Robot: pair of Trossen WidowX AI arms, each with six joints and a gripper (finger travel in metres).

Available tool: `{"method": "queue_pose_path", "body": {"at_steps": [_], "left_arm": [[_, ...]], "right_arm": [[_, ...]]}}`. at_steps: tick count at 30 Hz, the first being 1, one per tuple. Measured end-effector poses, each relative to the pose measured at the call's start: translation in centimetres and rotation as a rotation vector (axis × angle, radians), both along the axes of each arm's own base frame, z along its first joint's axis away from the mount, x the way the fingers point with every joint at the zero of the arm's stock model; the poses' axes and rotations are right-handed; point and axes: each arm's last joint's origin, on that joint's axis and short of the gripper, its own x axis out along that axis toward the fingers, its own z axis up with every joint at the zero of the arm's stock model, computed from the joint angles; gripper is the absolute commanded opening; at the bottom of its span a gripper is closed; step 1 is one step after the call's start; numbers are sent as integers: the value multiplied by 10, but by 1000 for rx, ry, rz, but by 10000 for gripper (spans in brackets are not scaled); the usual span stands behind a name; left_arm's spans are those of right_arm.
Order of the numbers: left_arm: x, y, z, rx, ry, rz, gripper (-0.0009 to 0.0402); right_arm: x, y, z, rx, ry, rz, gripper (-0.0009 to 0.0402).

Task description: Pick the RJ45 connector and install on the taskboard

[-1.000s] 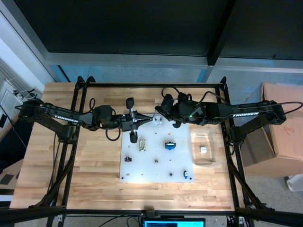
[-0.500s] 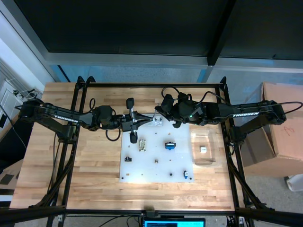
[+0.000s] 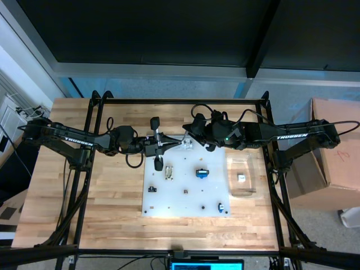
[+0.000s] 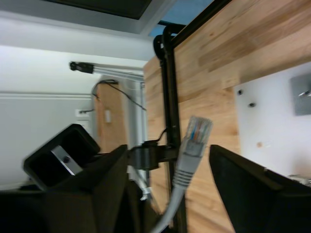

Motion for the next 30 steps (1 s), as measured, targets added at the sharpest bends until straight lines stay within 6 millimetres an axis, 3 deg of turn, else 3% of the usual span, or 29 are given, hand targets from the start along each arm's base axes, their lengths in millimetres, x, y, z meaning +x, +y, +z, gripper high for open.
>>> {"method": "queue_pose_path", "body": {"at_steps": [6,12,21,30], "left_arm": [[0,0,-1,-191,-3,-24,1],[1,0,-7,-389,48,-35,0],[1,1,-12,-675,72,-18,0],[5,3,1,-988,66,83,0]], "right_arm": [[-16,-1,7,-226,137,107,301],[-37,1,19,-597,317,430,287],[-59,3,15,-707,786,761,257],[-44,10,16,-824,866,896,251]]}}
